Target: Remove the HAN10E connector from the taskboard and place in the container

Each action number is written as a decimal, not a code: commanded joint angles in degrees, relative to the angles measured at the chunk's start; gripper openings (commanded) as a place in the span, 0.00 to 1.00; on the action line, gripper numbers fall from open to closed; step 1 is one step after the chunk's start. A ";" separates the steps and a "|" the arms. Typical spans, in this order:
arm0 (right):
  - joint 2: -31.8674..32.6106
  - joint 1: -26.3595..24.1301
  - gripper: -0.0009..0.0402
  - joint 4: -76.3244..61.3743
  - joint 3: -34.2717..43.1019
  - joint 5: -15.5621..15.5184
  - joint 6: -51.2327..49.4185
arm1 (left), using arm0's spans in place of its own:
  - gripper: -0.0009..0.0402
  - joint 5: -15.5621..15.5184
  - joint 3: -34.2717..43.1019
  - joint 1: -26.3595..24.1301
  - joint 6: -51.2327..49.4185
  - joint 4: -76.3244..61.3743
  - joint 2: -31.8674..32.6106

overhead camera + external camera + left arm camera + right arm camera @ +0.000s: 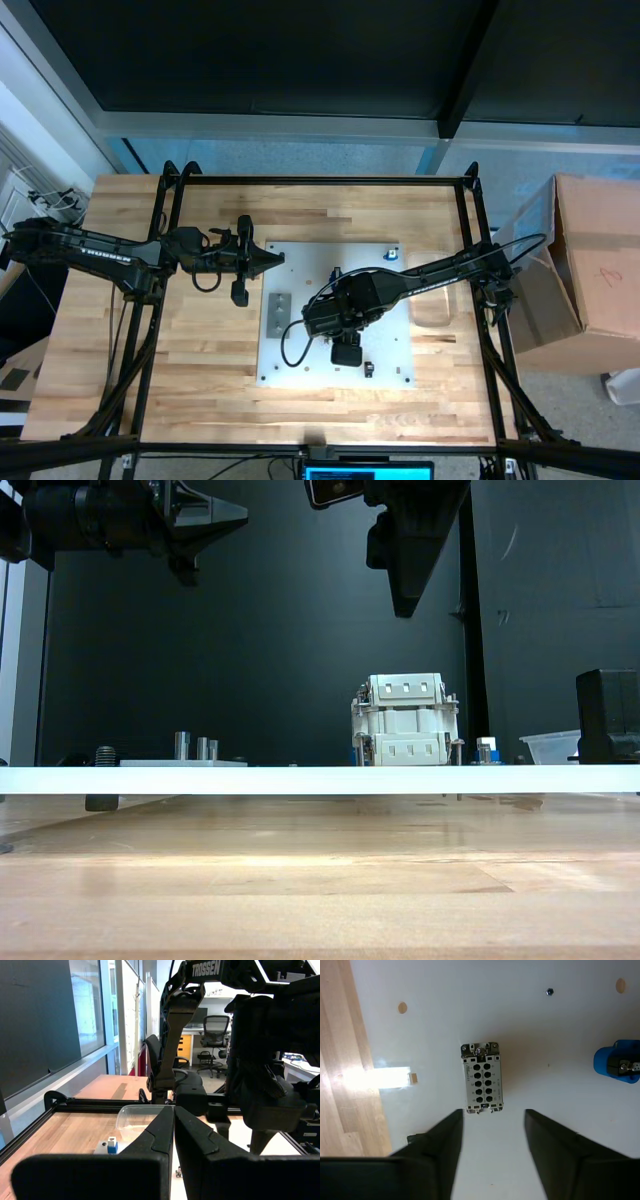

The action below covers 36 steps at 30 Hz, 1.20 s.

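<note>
The HAN10E connector (481, 1079) stands upright on the white taskboard (560, 1020), grey with two rows of contact holes facing up; as far as I can tell it sits in its seat. From the table's edge the connector (405, 723) shows as two stacked grey housings. My right gripper (492, 1127) hangs open straight above it, clear of it, with one finger to each side of the connector's near end; in the low view the right gripper (405, 600) is well above it. My left gripper (272, 259) is shut and empty, held high over the board's left edge. The clear container (432, 303) lies right of the board.
A small plate with metal pegs (195, 748) sits on the board's left part. A blue part (619, 1060) stands near the connector. A black block (608, 715) stands at the right. Black frame rails (320, 181) ring the table, and a cardboard box (590, 270) sits beyond the right edge.
</note>
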 commanded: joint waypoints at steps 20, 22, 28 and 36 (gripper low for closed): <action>0.02 0.81 0.83 10.60 -10.21 0.46 0.85 | 0.02 0.00 0.02 0.00 0.00 0.00 0.00; 0.02 0.90 0.83 12.63 -11.91 0.48 0.87 | 0.02 0.00 0.02 0.02 0.00 0.00 0.00; 0.02 0.94 0.83 16.02 -14.75 0.52 0.87 | 0.02 0.00 0.02 0.02 0.00 0.00 0.00; 0.02 0.92 0.77 18.27 -17.11 0.48 0.85 | 0.02 0.00 0.02 0.02 0.00 0.02 0.00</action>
